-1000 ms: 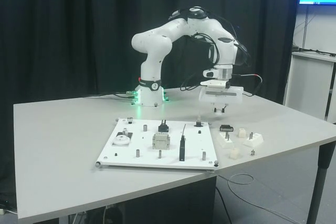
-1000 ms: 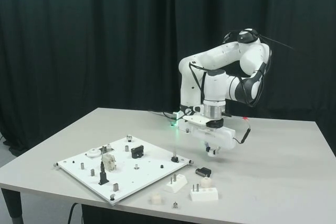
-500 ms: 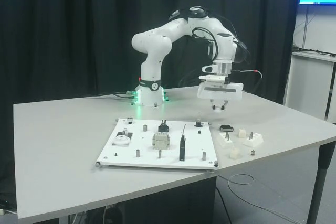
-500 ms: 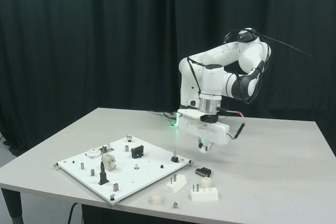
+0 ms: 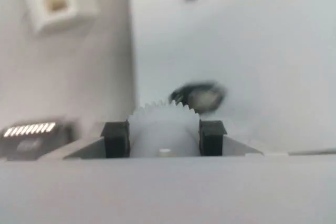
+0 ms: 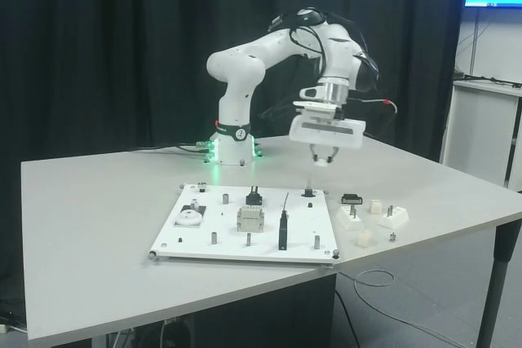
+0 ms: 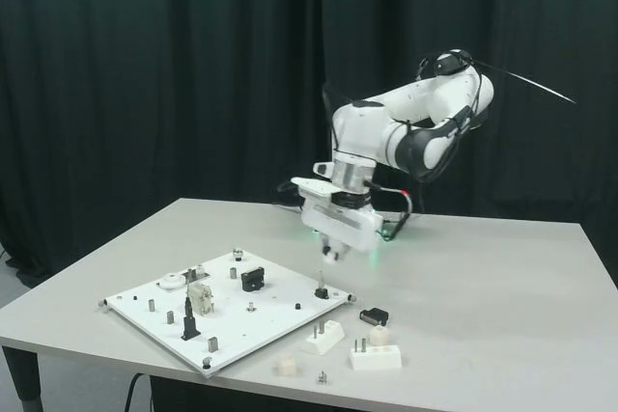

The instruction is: Insert medium gear.

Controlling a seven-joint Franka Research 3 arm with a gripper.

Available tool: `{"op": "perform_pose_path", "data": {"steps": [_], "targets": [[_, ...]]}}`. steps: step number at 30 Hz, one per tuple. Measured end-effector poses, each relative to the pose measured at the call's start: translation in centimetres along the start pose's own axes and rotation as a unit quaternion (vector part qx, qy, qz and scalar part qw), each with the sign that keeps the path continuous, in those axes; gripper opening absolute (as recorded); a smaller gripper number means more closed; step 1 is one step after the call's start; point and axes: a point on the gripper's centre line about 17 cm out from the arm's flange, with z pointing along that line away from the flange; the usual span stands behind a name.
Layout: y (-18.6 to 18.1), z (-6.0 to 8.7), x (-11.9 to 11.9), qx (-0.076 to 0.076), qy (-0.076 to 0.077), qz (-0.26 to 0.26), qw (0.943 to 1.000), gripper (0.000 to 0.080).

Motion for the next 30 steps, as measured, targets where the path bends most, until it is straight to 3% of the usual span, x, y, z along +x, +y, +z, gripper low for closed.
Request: {"op": "perform_pose_path", "data": {"steps": [6,13,22,30], "targets": [[3.7,-0.4,3.7,-0.009,0.011,-0.005,0.9999,0.0284],[8.1,-0.2,7.0,-0.018,0.014,-0.01,0.9997,0.0284],[13.4,0.9,9.1,-0.028,-0.002,-0.014,0.9995,0.0284],[17.7,2.1,10.0,-0.022,-0.018,-0.016,0.9994,0.0284]]}}
